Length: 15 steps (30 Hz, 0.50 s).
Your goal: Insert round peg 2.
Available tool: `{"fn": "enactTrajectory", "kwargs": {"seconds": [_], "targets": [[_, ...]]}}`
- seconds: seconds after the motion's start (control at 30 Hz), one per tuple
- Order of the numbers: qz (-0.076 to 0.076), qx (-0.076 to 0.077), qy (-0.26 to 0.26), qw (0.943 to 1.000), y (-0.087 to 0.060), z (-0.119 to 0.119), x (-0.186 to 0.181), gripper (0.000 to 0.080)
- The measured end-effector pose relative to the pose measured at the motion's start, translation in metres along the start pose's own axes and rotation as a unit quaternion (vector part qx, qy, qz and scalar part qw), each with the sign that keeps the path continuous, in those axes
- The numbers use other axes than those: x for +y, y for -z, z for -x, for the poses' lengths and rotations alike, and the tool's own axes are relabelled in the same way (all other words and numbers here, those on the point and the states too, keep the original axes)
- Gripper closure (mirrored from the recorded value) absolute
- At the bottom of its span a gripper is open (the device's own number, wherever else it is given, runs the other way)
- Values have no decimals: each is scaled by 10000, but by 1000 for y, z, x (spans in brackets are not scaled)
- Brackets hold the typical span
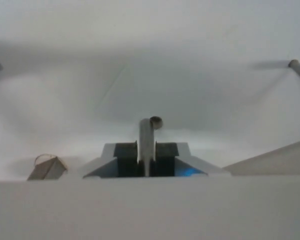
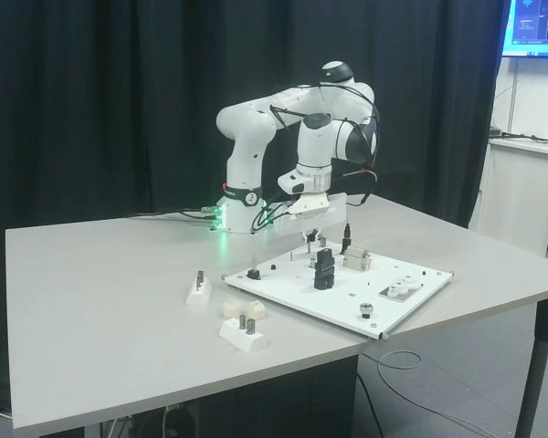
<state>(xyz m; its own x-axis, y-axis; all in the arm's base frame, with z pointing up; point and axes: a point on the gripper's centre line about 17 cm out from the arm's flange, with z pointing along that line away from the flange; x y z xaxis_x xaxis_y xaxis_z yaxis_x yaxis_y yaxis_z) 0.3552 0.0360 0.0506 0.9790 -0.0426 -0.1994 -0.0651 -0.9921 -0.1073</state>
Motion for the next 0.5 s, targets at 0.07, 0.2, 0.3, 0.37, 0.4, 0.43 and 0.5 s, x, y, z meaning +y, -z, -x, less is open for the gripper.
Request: {"fn": "enactTrajectory", "kwargs": {"seconds": [0.07,0.2,0.3,0.37,0.4,0.43,0.5], "targets": [[-21,-21,0,10000,0,1,-1,733],[-24,-35,2,10000,0,2,-1,733],[-14,-42,10,10000,0,2,-1,733],[-1,-44,18,10000,0,3,-1,733],[7,-45,23,10000,0,3,-1,733],[15,-47,29,10000,0,3,-1,733],[35,-55,25,10000,0,3,-1,733]]}}
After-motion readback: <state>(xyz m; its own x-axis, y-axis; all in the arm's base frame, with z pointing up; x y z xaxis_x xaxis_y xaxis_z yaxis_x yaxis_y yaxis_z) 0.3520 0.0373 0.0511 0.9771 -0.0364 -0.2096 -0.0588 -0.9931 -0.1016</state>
